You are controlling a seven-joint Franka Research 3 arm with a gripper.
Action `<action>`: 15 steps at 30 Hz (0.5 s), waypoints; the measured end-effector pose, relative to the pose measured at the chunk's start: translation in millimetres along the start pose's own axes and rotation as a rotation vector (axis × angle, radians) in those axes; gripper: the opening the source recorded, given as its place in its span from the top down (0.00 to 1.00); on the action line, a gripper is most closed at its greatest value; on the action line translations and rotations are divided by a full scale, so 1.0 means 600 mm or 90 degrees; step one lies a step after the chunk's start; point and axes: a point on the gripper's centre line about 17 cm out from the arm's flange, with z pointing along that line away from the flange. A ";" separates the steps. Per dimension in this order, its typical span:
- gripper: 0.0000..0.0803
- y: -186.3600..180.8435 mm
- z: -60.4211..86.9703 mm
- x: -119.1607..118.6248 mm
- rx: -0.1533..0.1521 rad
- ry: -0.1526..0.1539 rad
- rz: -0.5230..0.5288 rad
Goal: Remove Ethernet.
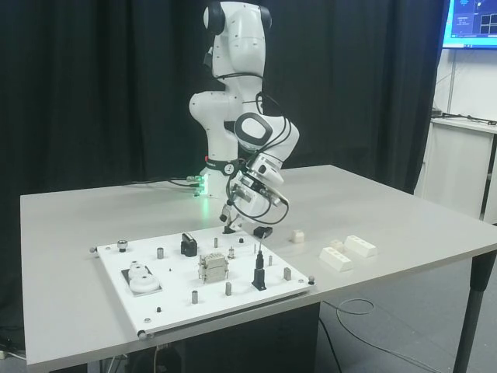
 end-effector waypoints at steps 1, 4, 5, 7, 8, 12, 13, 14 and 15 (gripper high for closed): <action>0.13 0.000 0.000 0.000 0.000 0.000 -0.001; 0.35 0.001 0.000 0.001 -0.002 -0.001 -0.005; 0.35 0.001 -0.001 0.002 -0.002 -0.001 -0.006; 0.35 0.001 -0.001 0.003 -0.003 -0.001 -0.007; 0.60 0.001 -0.001 0.003 -0.003 -0.001 -0.008; 0.60 0.007 -0.004 0.004 -0.009 -0.002 -0.011; 0.60 0.008 -0.004 0.003 -0.010 -0.002 -0.012; 0.60 0.008 -0.004 0.003 -0.010 -0.002 -0.013; 0.60 0.008 -0.004 0.003 -0.011 -0.003 -0.014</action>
